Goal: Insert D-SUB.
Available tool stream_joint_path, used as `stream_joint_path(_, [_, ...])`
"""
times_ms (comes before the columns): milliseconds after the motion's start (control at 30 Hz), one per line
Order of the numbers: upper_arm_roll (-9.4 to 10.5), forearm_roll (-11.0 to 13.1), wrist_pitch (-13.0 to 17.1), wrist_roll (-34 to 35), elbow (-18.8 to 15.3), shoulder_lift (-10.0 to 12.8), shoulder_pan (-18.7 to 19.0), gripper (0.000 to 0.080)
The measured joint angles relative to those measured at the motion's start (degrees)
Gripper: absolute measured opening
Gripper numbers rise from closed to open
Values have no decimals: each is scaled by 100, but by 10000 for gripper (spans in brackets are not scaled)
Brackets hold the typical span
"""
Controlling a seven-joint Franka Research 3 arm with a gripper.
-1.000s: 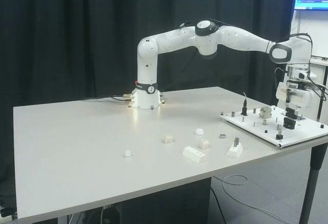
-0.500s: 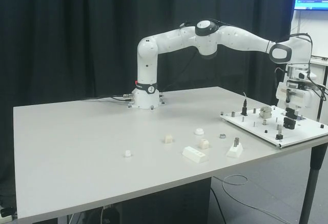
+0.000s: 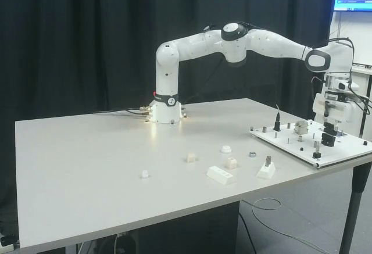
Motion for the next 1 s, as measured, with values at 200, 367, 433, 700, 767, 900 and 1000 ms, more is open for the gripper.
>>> stream_joint_path(200, [-1, -1, 16, -27, -5, 0, -13, 385])
stream_joint_path(367, [0, -1, 35, -81, -10, 0, -27, 385])
stream_joint_path(433, [0, -1, 38, -115, -11, 0, -29, 385])
stream_joint_path(700, [-1, -1, 44, -261, -23, -2, -41, 385])
stream_joint_path(767, [-1, -1, 44, -284, -25, -3, -45, 385])
stream_joint_path(900, [0, -1, 44, -317, -31, -6, -47, 385])
stream_joint_path(1000, [0, -1, 43, -319, -31, -7, -46, 385])
